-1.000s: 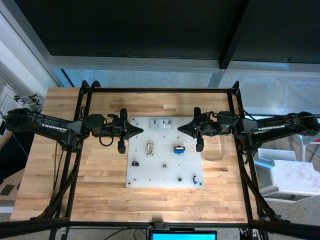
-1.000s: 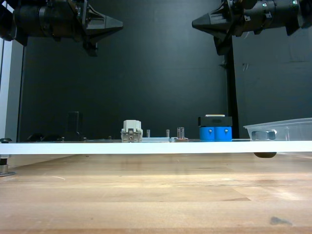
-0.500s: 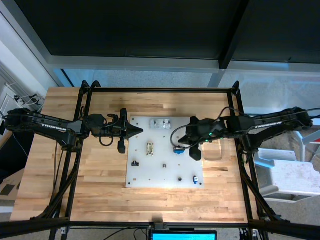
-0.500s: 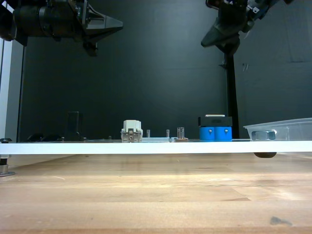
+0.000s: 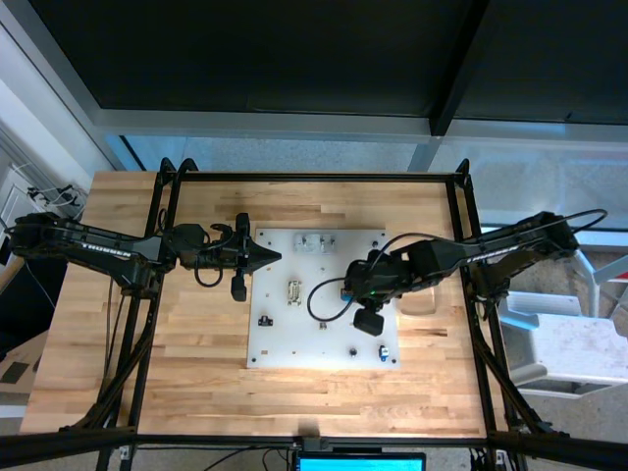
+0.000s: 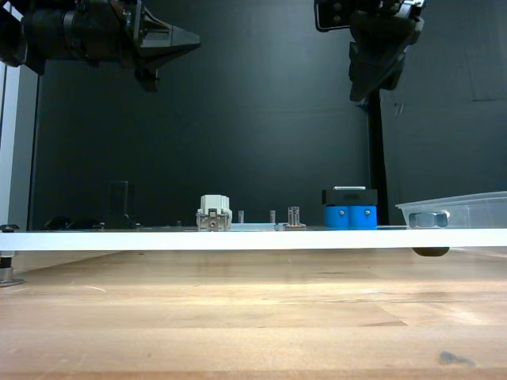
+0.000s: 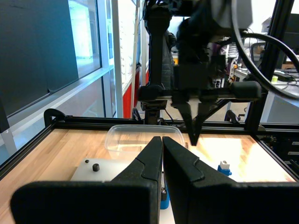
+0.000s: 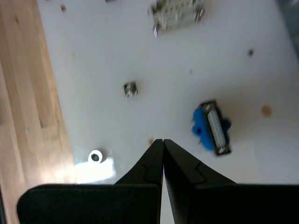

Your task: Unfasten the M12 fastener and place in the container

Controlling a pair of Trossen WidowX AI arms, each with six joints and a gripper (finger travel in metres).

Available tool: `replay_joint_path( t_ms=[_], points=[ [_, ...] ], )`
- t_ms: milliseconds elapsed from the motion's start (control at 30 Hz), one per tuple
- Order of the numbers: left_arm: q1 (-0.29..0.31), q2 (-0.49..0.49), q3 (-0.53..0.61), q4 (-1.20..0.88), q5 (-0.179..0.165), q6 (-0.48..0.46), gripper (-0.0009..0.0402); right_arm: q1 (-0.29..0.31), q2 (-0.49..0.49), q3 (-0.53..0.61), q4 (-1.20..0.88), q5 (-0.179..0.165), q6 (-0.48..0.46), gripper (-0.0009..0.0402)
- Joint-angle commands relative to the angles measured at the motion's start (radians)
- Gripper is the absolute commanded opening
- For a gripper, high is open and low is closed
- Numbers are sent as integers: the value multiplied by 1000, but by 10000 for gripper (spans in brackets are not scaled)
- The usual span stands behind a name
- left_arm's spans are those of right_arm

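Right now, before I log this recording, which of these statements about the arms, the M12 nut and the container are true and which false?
1. The right gripper hangs above the white board with its fingers shut. True.
2. The M12 nut lies inside the container. False: it sits on its stud on the board, near the near right edge, and the container stands beside the board.
3. The left gripper holds the blue connector. False: its fingers are shut on nothing, high by the board's left edge.
4. The blue connector lies on the board. True.
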Motion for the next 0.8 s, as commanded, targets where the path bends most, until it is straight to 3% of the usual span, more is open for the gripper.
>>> replay_joint_path(
  t_ms=[33, 200, 433, 800],
  points=[
    [0, 0, 0, 0, 0, 0, 0, 26, 61, 71, -79, 0, 65, 0],
    [0, 0, 0, 0, 0, 0, 0, 69, 155, 183, -188, -4, 156, 0],
    [0, 0, 0, 0, 0, 0, 0, 103, 247, 264, -275, -42, 300, 0],
    [0, 0, 0, 0, 0, 0, 0, 161, 347, 332, -281, -65, 389, 0]
  ],
)
